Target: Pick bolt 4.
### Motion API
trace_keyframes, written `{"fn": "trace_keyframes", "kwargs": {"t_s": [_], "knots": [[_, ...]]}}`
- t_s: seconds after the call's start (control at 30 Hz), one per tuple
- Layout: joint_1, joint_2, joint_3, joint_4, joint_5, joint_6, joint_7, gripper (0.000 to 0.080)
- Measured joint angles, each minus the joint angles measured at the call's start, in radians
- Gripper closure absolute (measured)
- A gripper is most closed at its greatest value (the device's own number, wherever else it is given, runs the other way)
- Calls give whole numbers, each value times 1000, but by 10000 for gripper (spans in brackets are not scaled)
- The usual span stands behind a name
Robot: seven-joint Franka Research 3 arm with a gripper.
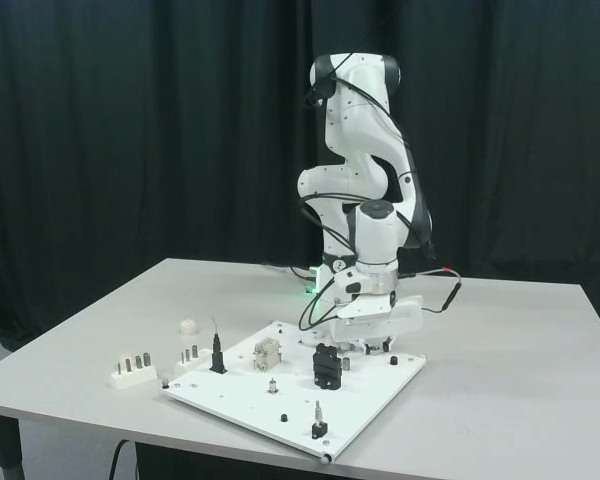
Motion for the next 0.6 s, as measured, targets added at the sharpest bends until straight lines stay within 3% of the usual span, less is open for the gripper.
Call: {"fn": "trace_keyframes", "kwargs": {"t_s": [0.17, 0.2, 0.6], "knots": [[-7, 1, -1, 1, 0, 5, 0, 460], [-8, 1, -1, 1, 0, 5, 0, 576], [-14, -17, -2, 10, 0, -4, 5, 575]]}}
